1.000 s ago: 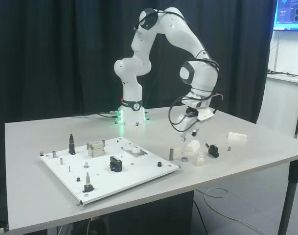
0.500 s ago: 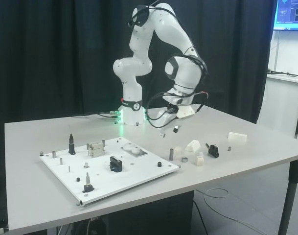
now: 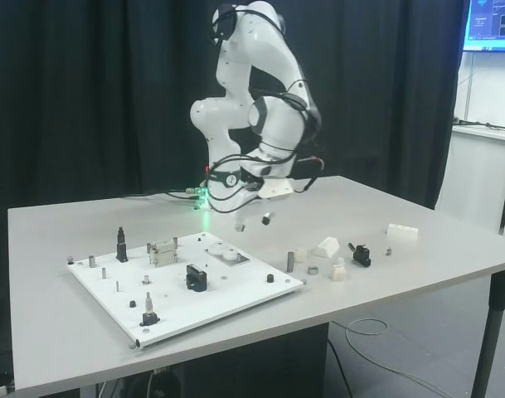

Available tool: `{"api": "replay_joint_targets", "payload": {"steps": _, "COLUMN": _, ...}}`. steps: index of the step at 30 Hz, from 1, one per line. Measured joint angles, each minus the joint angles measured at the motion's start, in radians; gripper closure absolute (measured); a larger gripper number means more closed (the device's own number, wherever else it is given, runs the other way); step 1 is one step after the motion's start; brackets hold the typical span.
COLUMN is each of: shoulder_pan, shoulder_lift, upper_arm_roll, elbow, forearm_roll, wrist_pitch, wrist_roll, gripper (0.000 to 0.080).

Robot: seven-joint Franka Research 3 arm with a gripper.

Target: Remove large gear.

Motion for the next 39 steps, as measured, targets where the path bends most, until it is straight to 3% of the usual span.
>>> {"api": "replay_joint_targets", "payload": {"steps": 8, "shoulder_pan": -0.045, "shoulder_lift": -0.026, "upper_arm_roll": -0.019, "elbow": -0.071, "forearm_roll": -0.009, "wrist_pitch": 0.085, "wrist_roll": -0.013, "gripper": 0.0003}}
{"api": "replay_joint_targets", "payload": {"steps": 19, "shoulder_pan": -0.054, "shoulder_lift": -0.029, "upper_arm_roll": -0.063, "elbow": -0.135, "forearm_roll": -0.006, "wrist_pitch": 0.173, "wrist_roll": -0.035, "gripper": 0.0003}}
{"api": "replay_joint_targets", "payload": {"steps": 28, "shoulder_pan": -0.068, "shoulder_lift": -0.029, "upper_arm_roll": -0.075, "elbow": -0.165, "forearm_roll": 0.006, "wrist_pitch": 0.198, "wrist_roll": -0.055, "gripper": 0.0003}}
{"api": "replay_joint_targets", "payload": {"steps": 39, "shoulder_pan": -0.072, "shoulder_lift": -0.022, "upper_arm_roll": -0.093, "elbow": -0.19, "forearm_roll": 0.065, "wrist_pitch": 0.232, "wrist_roll": -0.106, "gripper": 0.0003}}
